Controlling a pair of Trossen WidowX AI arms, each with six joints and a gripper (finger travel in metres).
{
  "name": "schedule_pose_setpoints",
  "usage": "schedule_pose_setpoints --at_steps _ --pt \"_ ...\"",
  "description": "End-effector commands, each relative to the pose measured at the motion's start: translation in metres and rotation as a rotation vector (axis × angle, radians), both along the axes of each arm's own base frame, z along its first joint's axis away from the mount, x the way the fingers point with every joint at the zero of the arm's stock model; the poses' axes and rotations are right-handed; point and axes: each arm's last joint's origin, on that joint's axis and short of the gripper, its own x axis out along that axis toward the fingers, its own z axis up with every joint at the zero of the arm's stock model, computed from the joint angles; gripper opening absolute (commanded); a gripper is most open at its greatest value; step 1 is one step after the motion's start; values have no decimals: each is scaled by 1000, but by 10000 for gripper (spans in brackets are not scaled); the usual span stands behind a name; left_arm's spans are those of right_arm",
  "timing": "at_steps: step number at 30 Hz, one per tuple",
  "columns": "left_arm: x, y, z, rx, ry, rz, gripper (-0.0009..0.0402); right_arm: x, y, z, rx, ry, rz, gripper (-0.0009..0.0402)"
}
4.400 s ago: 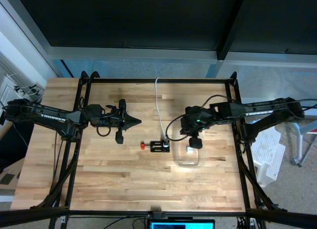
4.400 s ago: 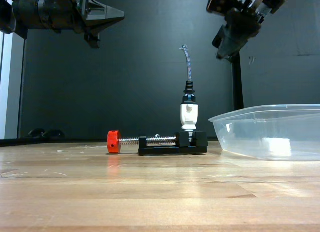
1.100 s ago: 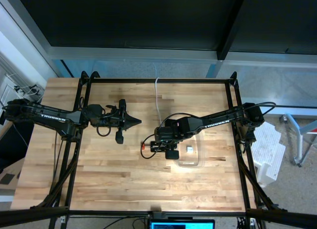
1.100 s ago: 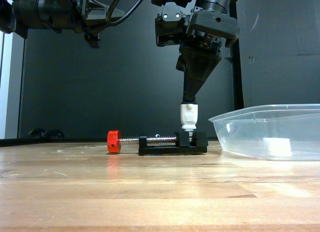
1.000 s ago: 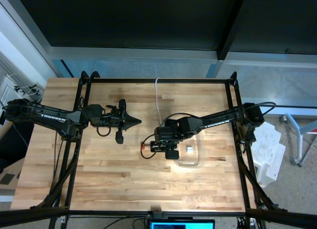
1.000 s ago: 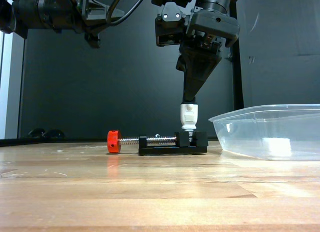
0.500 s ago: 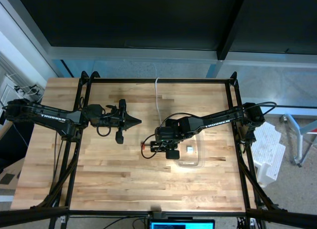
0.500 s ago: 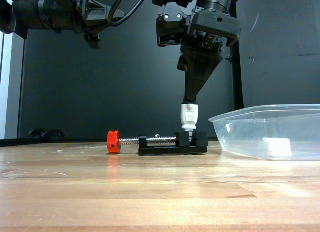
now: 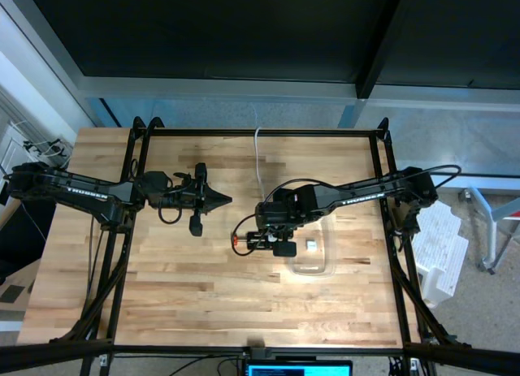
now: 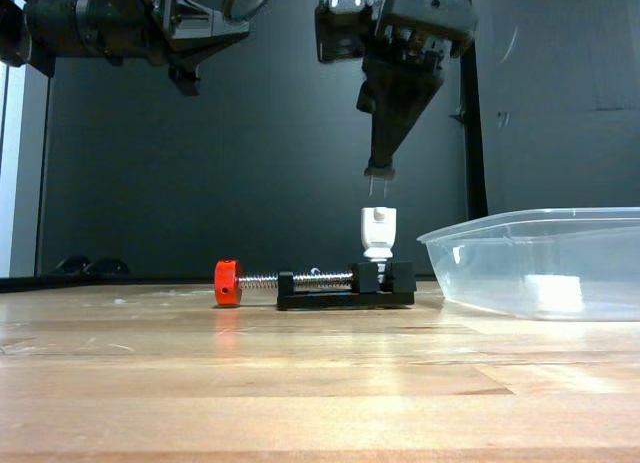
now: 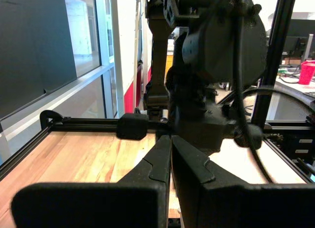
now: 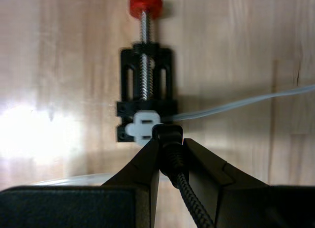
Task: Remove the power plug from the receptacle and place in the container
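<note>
Power plug [image 12: 168, 134] hangs in right gripper's [image 10: 381, 161] jaws just above receptacle [image 10: 377, 228]; left gripper [image 9: 227, 200] hovers aside, jaws closed.

- light butcher-block table [image 9: 203, 287] with a black metal frame [image 9: 325, 133] running round its edges
- dark panel [image 10: 280, 183] behind the far edge, pretty much black
- grey speckled floor [image 9: 455, 124] past the table
- tall windows [image 11: 81, 31] down one side, daylight coming in
- blue-lit screen [image 9: 298, 368] at the near edge
</note>
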Motion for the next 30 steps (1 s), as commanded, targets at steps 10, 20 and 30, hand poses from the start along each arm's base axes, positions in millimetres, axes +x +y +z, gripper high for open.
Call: schedule_pose_setpoints --at_steps 10,20,30 --pt "0 0 0 0 -2 0 0 -12 -1 7 2 24 4 0" --pt "0 0 0 0 0 0 0 -38 -2 1 -1 40 11 0" --pt "0 0 0 0 0 0 0 -86 -8 -28 -60 82 -27 0"
